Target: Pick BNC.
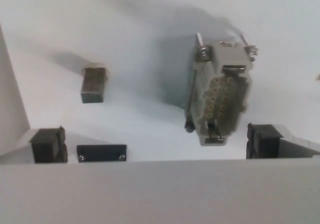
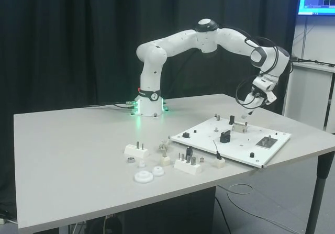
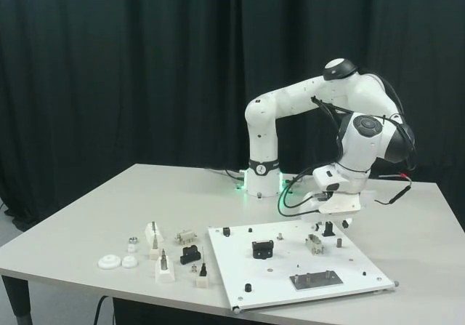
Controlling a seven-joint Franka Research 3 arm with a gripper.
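My gripper [image 1: 155,143] is open, its black fingertips [image 1: 47,145] far apart with nothing between them. It hovers over the far part of the white board [image 2: 204,130]. Beneath it lies a short dark stub [image 1: 94,84], which may be the BNC plug, standing on the board off to one side of the fingers. A grey multi-pin connector [image 1: 220,96] with two screws lies closer to the other finger. In the room views the gripper [image 2: 251,107] [image 3: 336,222] hangs a little above the connector [image 3: 314,245] and a dark post [image 2: 231,120].
The board [image 3: 232,267] also carries a black block [image 2: 225,136], a grey metal plate [image 3: 312,279] and small studs. Beside it on the grey table [image 2: 63,140] lie white holders [image 2: 137,149], white gears [image 2: 142,177] and a black-tipped cable plug [image 3: 203,270].
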